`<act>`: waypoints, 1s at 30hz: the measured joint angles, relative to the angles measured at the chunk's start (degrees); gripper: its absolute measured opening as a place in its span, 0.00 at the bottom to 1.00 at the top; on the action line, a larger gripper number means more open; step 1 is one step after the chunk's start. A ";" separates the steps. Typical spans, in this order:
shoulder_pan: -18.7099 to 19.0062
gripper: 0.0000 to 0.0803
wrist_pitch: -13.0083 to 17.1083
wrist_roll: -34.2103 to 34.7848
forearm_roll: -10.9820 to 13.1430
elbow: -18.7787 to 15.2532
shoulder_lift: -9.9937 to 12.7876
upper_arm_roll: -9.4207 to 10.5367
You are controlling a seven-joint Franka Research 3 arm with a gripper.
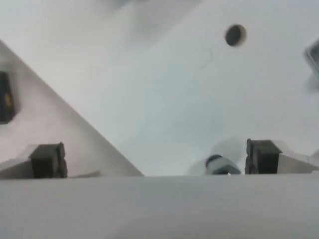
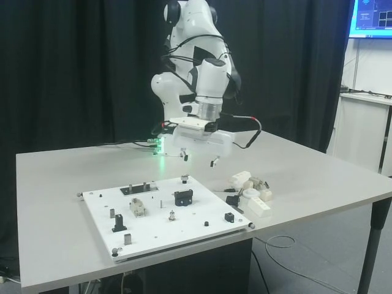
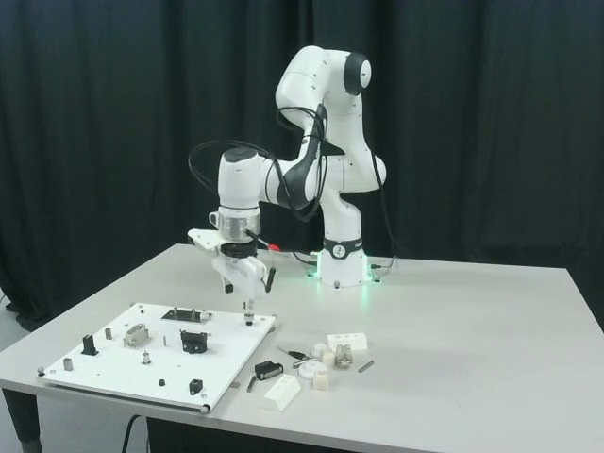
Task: Remove bolt 4.
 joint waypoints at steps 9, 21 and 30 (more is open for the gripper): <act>-0.03 1.00 -0.27 0.00 0.00 -3.13 -1.25 -0.99; -0.03 1.00 6.31 2.28 0.50 -8.80 -2.33 -2.65; -0.03 1.00 12.85 3.71 4.01 -12.78 -2.79 -4.15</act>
